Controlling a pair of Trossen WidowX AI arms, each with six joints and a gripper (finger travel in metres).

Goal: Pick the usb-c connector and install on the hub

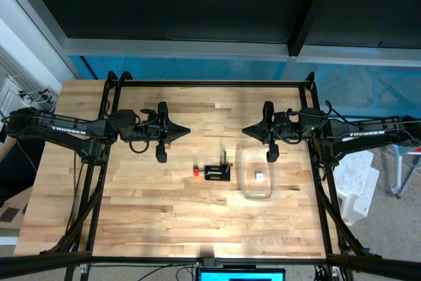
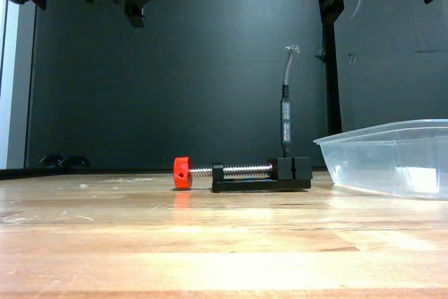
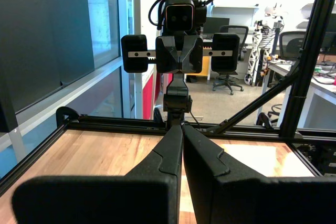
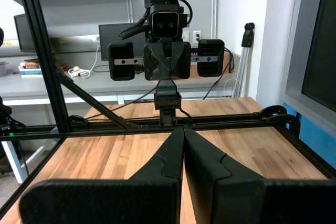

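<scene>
The hub point(image 1: 216, 173) is a small black block with a red-orange knob point(image 2: 182, 172), lying mid-table on the wood. Just behind it the usb-c connector point(image 2: 285, 122) stands upright, a thin dark plug with a short braided stub on top, also seen from above point(image 1: 225, 156). My left gripper point(image 1: 186, 129) hovers high over the table left of the hub, shut and empty, its fingers pressed together point(image 3: 182, 129). My right gripper point(image 1: 245, 131) mirrors it on the right, also shut and empty point(image 4: 184, 130). Both point inward at each other, well above the objects.
A clear rounded plastic tray point(image 1: 248, 189) sits right of the hub, holding a tiny pale square piece point(image 1: 259, 176). A black metal frame point(image 1: 210, 83) runs around the table's back and sides. Bare wood lies in front of the hub.
</scene>
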